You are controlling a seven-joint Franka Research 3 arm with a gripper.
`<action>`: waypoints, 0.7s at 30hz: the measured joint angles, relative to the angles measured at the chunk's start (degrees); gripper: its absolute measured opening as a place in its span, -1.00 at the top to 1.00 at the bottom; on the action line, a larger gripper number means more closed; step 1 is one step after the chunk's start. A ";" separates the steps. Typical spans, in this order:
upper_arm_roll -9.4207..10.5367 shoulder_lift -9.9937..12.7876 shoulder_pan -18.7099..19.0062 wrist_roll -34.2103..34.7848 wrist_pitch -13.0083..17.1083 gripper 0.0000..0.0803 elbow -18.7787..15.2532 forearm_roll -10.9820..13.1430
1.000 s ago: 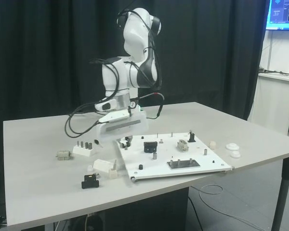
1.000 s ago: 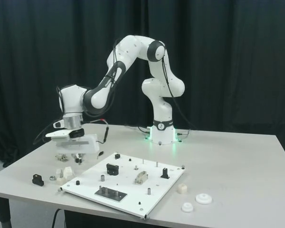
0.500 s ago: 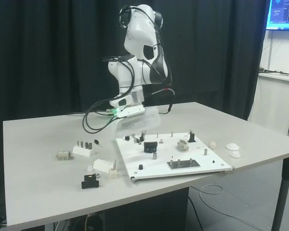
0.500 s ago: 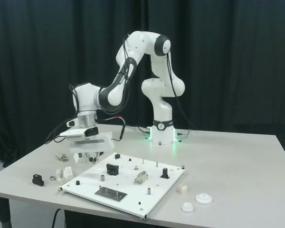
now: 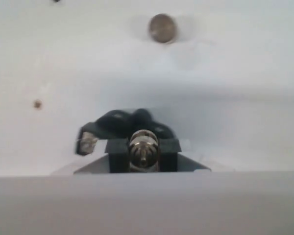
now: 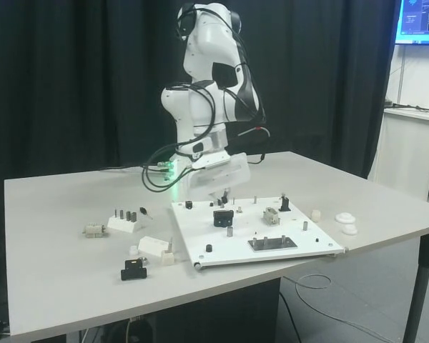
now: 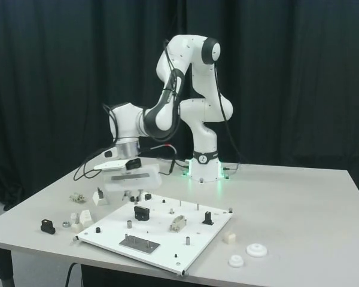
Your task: Insert BNC.
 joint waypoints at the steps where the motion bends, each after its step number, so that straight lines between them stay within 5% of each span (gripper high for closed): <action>1: 0.00 -0.31 0.43 0.30 0.36 0.70 -0.56 -0.03; 10: 0.00 -2.74 4.27 3.89 3.66 0.70 -5.21 -0.90; 21: 0.00 -4.49 8.11 11.10 6.10 0.70 -9.09 -5.29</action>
